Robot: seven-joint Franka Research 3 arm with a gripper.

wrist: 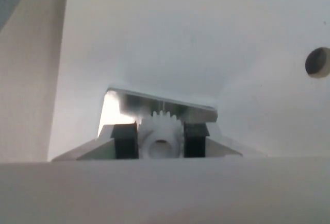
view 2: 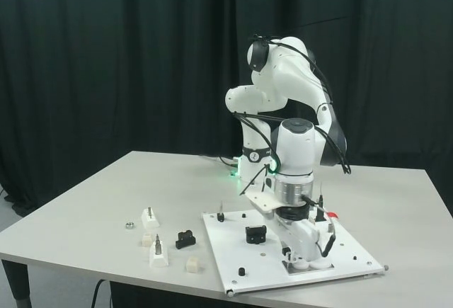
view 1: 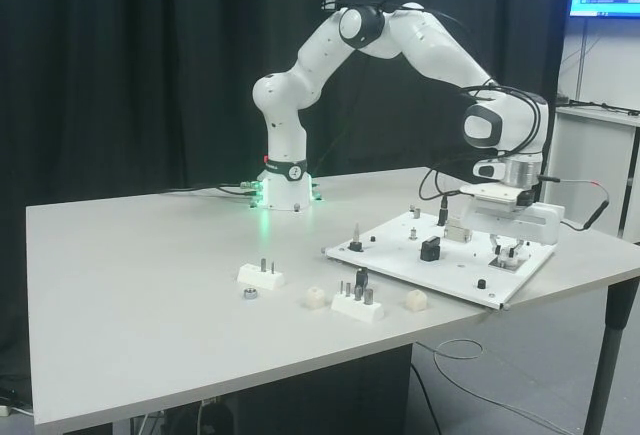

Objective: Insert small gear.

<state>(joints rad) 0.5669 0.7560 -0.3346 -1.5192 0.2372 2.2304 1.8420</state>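
Wrist view: gripper (wrist: 160,140), jaws closed on small gear (wrist: 161,131), white, toothed, held between black fingertips (wrist: 125,140) low over white board (view 1: 400,255). Room views: board at table's (view 1: 150,255) 4 o'clock corner.

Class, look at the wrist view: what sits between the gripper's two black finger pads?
The small white gear sits there, clamped by the gripper; its teeth show above the pads.
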